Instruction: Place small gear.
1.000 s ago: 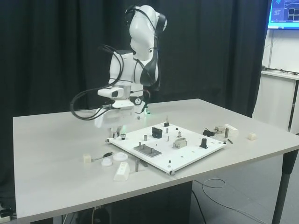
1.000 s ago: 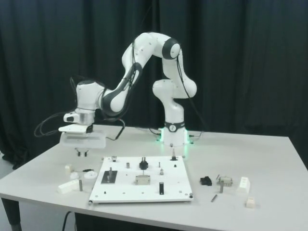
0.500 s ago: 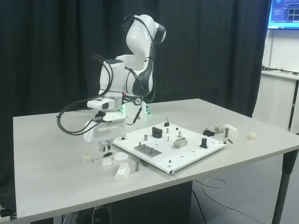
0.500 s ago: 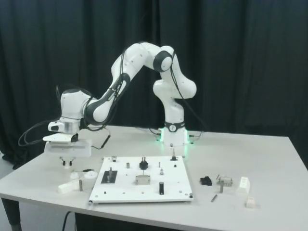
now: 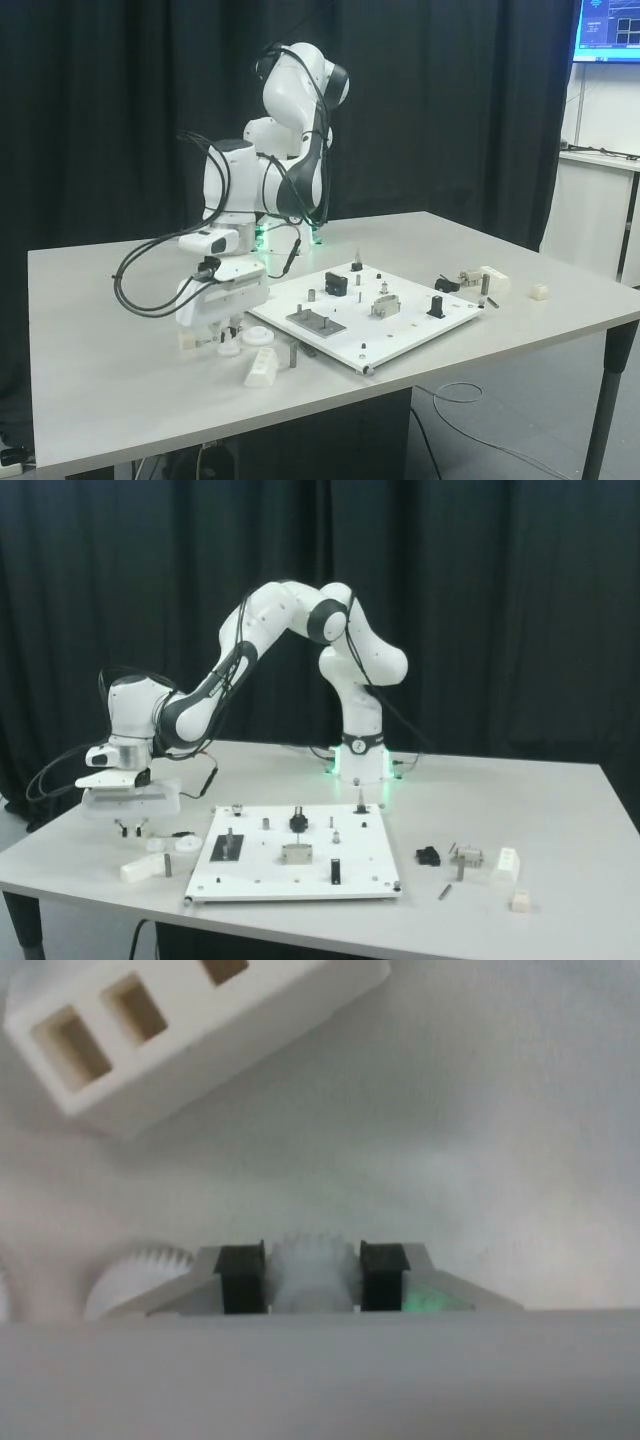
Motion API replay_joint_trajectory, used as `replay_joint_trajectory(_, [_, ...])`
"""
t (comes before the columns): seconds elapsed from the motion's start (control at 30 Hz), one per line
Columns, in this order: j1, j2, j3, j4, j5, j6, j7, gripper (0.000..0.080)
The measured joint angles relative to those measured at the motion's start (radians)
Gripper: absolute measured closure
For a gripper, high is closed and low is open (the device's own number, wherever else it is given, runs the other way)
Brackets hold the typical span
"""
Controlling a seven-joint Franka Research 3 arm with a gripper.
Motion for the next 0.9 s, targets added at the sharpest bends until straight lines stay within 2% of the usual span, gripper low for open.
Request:
replay_joint_trajectory(0.2, [0.0,0.043,0.001,0.042,0.027,-0.005,0.0,0.0604])
replay_joint_trajectory(0.4, [0.0,0.076,0.002,0.073,0.035,-0.014,0.0,0.0604])
replay_joint_trajectory(0.73, [-0.003,0.099,0.001,0.095,0.044,-0.021,0.001,0.0604])
replay_joint_trajectory(0.77, [-0.003,0.099,0.0,0.097,0.044,-0.023,0.002,0.0433])
replay_joint_trajectory(0.9, [-0.004,0.099,-0.007,0.109,0.044,-0.046,0.002,0.0433])
